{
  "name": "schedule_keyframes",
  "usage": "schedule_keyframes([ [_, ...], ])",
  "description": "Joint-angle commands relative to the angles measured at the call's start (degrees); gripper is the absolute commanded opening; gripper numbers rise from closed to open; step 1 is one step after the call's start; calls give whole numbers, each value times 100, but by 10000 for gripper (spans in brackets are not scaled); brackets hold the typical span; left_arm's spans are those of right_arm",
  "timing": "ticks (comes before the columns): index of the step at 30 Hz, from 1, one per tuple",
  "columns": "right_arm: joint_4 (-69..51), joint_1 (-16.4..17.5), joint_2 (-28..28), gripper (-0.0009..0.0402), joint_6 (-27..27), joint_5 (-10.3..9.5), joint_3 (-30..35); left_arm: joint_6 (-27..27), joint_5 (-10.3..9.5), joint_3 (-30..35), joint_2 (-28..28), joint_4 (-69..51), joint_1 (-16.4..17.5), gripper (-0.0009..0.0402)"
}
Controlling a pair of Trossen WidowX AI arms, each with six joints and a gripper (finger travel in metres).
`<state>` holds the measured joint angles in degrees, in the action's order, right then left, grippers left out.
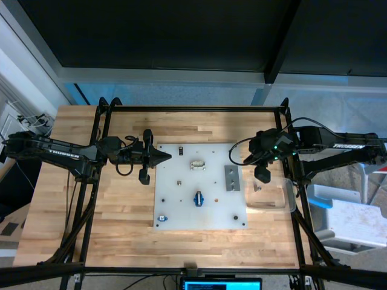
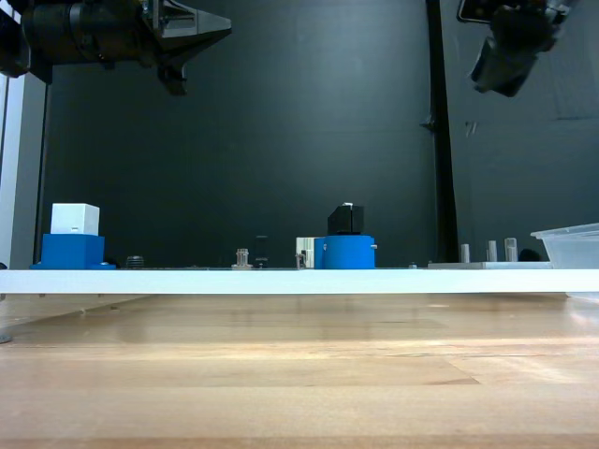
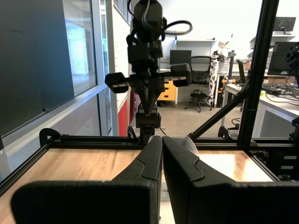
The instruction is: Pick the 16mm cylinder and place it in the taskboard
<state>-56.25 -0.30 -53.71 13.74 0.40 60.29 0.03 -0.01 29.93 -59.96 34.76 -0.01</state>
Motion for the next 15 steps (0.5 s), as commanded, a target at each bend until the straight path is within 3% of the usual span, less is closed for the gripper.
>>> schedule_keyframes([
  [1,-695,22,-103,0,85,-4,280,2,0,2,-2,0,0,0],
  [15,-2730,201,-282,0,396,-57,883,2,0,2,-2,0,2,0],
])
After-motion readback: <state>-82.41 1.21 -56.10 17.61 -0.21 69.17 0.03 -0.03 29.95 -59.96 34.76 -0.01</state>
